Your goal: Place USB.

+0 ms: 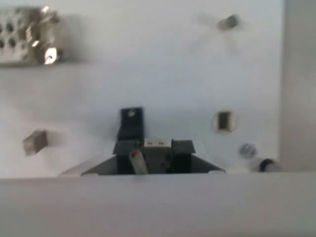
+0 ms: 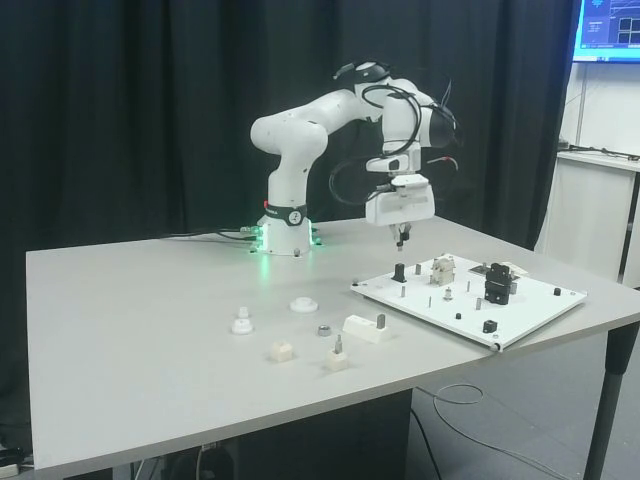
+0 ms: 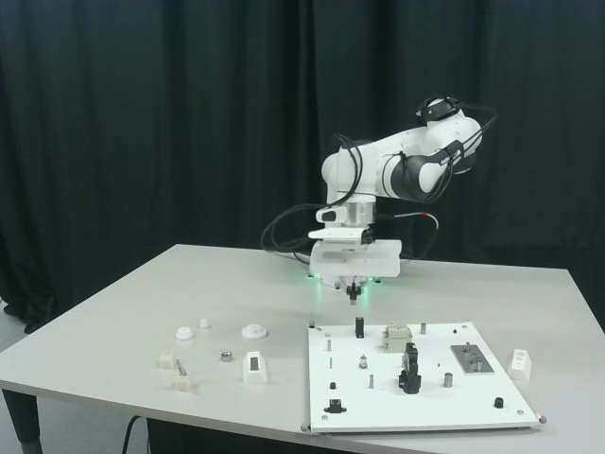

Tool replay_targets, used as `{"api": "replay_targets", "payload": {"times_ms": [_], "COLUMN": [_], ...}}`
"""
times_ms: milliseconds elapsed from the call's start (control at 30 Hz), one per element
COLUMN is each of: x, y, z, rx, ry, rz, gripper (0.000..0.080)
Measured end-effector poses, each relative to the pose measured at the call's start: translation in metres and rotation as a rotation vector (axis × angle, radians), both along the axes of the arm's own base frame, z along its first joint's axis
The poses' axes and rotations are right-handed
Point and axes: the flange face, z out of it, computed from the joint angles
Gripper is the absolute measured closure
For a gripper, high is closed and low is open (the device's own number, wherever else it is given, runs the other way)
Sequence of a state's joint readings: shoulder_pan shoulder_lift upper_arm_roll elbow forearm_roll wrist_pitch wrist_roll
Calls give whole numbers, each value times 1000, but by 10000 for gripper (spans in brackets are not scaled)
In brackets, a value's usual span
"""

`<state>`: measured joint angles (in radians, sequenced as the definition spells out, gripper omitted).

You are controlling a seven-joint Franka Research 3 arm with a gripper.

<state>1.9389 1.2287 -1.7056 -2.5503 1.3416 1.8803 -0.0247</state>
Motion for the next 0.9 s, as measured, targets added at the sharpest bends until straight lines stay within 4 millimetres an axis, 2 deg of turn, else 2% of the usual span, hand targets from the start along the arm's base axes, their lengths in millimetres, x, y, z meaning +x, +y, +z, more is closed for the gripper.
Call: {"api": "replay_targets", "payload": {"times_ms": [400, 900], "x": [19, 42], "y": [-22, -69], "z": [15, 27], "rx": [-60, -88], "ry": [-97, -186], "rz": [-75, -220], "gripper": [662, 662]}}
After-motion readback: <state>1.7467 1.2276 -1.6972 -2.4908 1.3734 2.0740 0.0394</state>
